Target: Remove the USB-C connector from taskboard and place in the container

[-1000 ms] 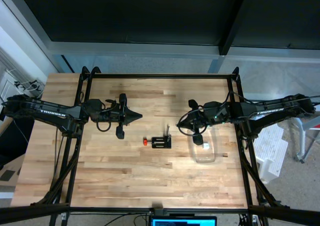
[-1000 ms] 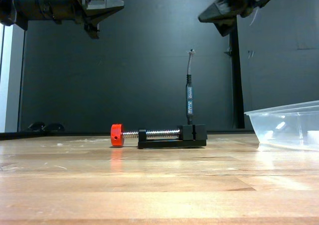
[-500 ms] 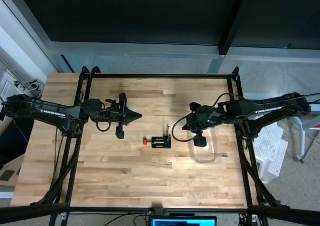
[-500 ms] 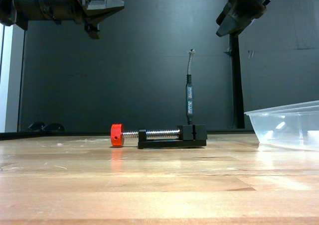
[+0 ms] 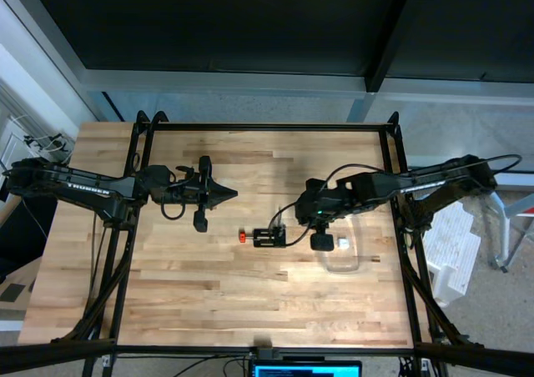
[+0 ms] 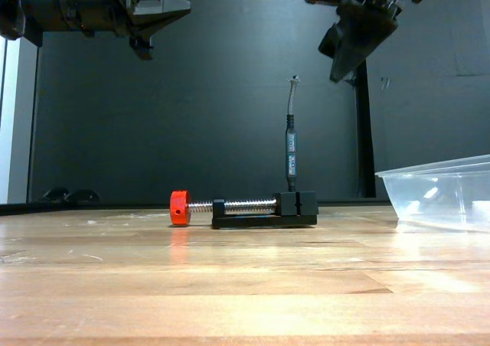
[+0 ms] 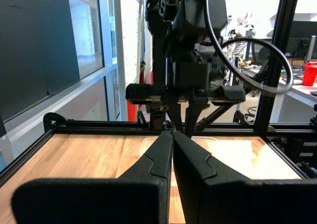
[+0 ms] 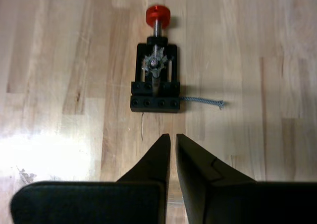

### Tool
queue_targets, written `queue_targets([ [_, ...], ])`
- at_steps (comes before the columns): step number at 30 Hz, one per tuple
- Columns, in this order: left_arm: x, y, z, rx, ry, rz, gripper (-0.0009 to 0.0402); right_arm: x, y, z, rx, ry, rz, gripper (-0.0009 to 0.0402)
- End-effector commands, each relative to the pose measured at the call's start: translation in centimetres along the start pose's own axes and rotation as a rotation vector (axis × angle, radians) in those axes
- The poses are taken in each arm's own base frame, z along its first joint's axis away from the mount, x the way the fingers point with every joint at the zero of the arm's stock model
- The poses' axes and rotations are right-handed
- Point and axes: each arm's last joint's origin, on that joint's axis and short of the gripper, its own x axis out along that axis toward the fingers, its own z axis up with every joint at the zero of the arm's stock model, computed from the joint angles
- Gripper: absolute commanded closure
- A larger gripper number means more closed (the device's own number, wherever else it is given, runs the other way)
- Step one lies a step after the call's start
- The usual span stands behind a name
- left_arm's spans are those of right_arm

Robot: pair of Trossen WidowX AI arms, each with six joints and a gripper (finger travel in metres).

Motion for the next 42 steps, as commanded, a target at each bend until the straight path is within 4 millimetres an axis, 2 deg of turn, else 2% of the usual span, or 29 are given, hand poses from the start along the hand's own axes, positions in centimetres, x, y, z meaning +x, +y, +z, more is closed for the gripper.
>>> queue_targets([
  [1,0.0,0.0,0.0,0.0,0.0,0.0,0.0393,1.0,0.2,0.8,0.012,0.02,-0.003,0.0346],
  [9,0.0,0.0,0.0,0.0,0.0,0.0,0.0393,2.9,0.5,2.2,0.016,0.058,-0.013,0.0279],
  [16,0.0,0.0,0.0,0.0,0.0,0.0,0.0393,4.0,0.7,2.8,0.014,0.077,-0.025,0.0246],
  [28,0.0,0.0,0.0,0.0,0.0,0.0,0.0393,6.2,1.1,4.2,0.001,0.118,-0.029,0.0242],
  [42,0.0,0.0,0.0,0.0,0.0,0.0,0.0393,8.3,1.4,4.2,-0.022,0.16,-0.031,0.0243],
])
